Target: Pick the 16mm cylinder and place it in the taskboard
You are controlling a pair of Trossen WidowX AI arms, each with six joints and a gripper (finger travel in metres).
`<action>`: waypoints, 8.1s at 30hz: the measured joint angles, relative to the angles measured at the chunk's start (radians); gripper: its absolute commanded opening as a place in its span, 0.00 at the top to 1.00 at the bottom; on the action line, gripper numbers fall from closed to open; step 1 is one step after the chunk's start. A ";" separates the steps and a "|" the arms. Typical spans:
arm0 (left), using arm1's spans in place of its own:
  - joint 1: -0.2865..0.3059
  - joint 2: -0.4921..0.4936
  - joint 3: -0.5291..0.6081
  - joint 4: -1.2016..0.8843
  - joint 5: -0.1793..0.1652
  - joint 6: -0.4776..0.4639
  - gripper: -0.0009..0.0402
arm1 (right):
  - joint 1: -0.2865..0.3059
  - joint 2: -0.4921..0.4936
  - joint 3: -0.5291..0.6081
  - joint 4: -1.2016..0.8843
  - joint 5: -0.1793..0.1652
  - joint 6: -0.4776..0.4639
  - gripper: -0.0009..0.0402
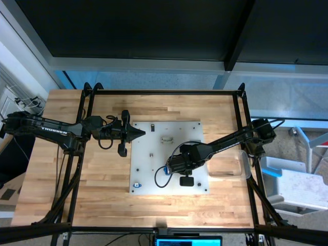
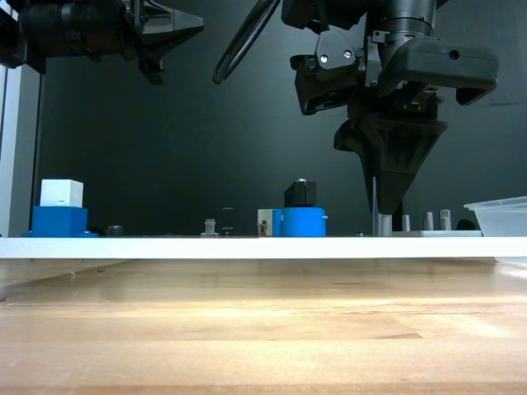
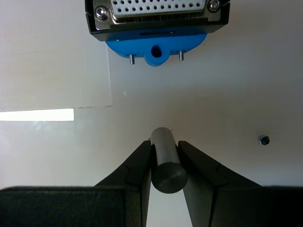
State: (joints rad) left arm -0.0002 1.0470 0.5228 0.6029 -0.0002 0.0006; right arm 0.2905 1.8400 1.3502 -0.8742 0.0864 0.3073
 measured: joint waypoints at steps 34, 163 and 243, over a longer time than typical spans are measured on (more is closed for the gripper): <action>0.000 0.000 0.000 0.000 0.000 0.000 0.98 | 0.000 0.003 -0.001 -0.030 -0.040 0.009 0.94; 0.000 0.000 0.000 0.000 0.000 0.000 0.98 | 0.004 -0.289 -0.002 -0.086 -0.035 0.024 0.53; 0.000 0.000 0.000 0.000 0.000 0.000 0.98 | 0.004 -0.289 -0.002 -0.083 -0.035 0.024 0.53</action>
State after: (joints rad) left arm -0.0002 1.0470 0.5224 0.6029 -0.0006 0.0006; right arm 0.2947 1.5513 1.3487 -0.9569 0.0517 0.3317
